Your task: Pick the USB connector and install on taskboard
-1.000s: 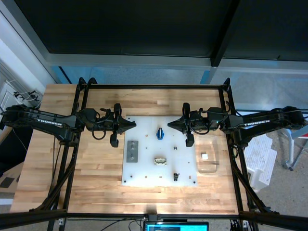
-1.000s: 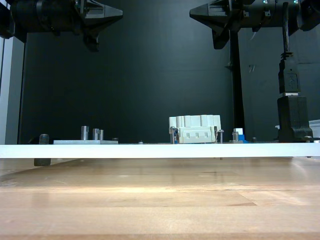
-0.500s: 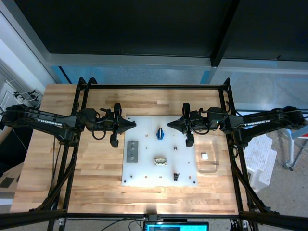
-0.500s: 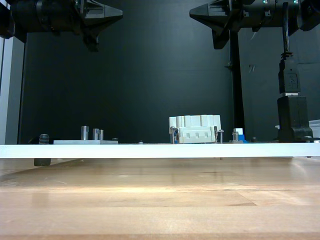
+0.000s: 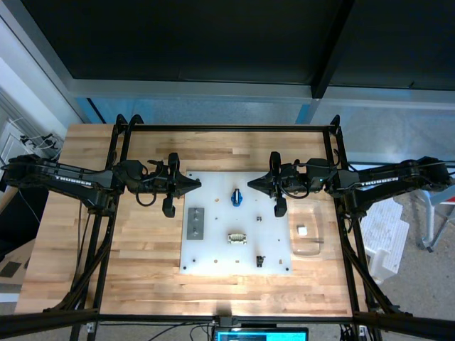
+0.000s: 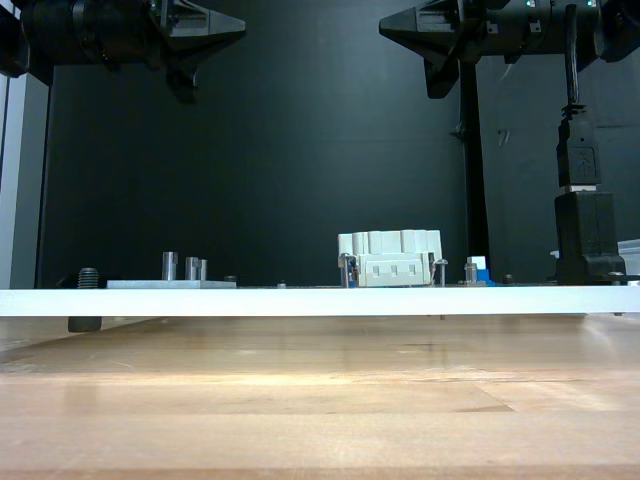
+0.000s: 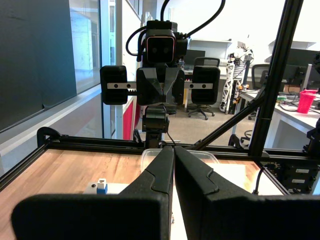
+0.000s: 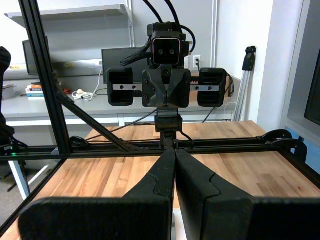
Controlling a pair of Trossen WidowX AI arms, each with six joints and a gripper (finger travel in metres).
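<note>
Both grippers hang high above the table with nothing in them: the left gripper (image 5: 197, 183) over the far left edge of the taskboard (image 5: 213, 249), the right gripper (image 5: 250, 185) over its far middle, nose to nose but well apart, and each wrist view shows the fingers (image 7: 160, 170) pressed together with only a thin seam between them. The USB connector (image 5: 260, 261) is on the taskboard near its near right corner. In the low view it stands upright, its narrow body rising out of a broader dark block (image 6: 590, 240), with a thin cable (image 6: 571, 70) running up from its top. I judge it light and rigid, a smooth moulded shell that could twist or slip in a loose pinch, and the cable may tug it sideways. I would open wide, come straight down, and close across the two broad flat faces of the narrow body, low and clear of the cable. The clear tray (image 5: 316, 245) beside the board holds only a white piece (image 5: 303, 230).
</note>
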